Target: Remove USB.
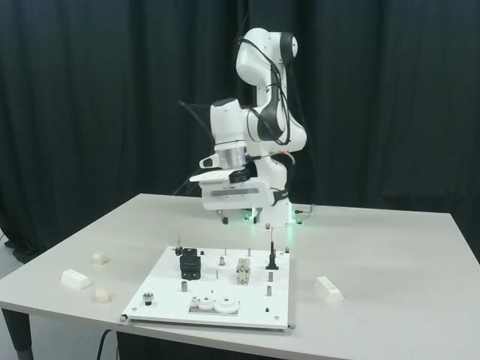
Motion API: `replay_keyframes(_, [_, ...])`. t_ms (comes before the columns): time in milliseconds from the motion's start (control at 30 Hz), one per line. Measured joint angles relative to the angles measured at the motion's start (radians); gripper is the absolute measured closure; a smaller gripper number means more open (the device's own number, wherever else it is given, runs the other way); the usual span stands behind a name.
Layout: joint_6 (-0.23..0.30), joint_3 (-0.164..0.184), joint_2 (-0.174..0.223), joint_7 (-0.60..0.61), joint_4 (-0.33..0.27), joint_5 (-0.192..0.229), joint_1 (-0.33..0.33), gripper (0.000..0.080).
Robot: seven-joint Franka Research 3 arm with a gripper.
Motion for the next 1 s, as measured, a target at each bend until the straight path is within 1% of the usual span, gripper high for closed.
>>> replay_keyframes(133, [-0.008, 0.035, -0.015, 0.011, 0.000, 0.000, 0.000, 0.0003])
replay_keyframes(233, [-0.014, 0.065, -0.023, 0.046, -0.002, 0.000, 0.000, 0.0003])
replay_keyframes(400, [-0.018, 0.114, -0.026, 0.120, -0.009, -0.002, 0.000, 0.0003])
replay_keyframes(567, [-0.019, 0.153, -0.026, 0.170, -0.027, -0.014, 0.000, 0.0003])
replay_keyframes(767, [-0.019, 0.175, -0.023, 0.184, -0.043, -0.048, 0.000, 0.0003])
replay_keyframes(900, [-0.016, 0.177, -0.015, 0.184, -0.051, -0.065, -0.001, 0.0003])
replay_keyframes(1000, [-0.012, 0.176, -0.002, 0.184, -0.055, -0.068, -0.004, 0.0003])
